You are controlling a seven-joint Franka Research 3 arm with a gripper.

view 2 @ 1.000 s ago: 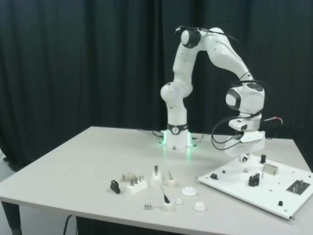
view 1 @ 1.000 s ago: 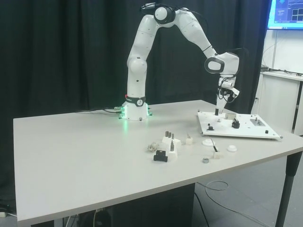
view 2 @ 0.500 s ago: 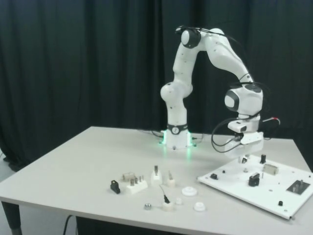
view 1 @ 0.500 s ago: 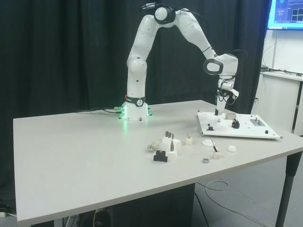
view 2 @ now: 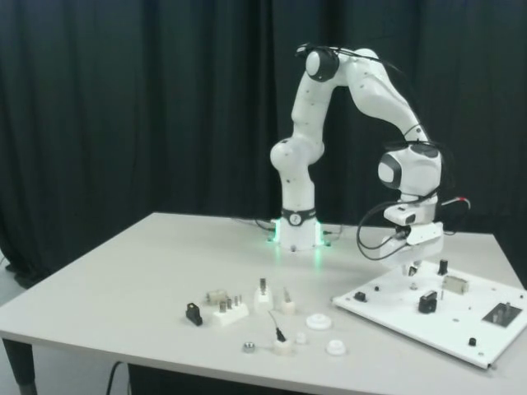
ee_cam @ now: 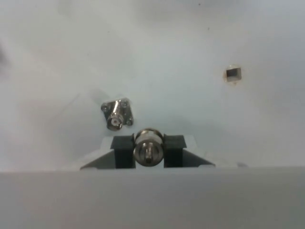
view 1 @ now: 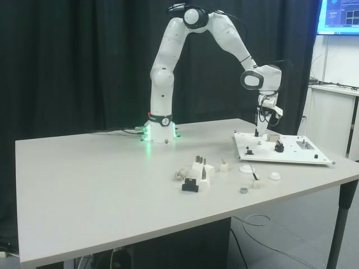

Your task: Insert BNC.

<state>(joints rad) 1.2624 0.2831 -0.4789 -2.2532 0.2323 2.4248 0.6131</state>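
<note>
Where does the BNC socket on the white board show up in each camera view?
Wrist view: the BNC socket sits on the white board, just beyond the BNC plug held in the gripper.
First room view: too small to make out; it lies under the gripper.
Second room view: likewise, below the gripper.
Shared landmark: the gripper.

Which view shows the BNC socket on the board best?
Wrist view: the BNC socket sits in plain sight on the white board, beside the BNC plug held in the hand. In both room views the socket is too small to pick out below the hand.
</note>
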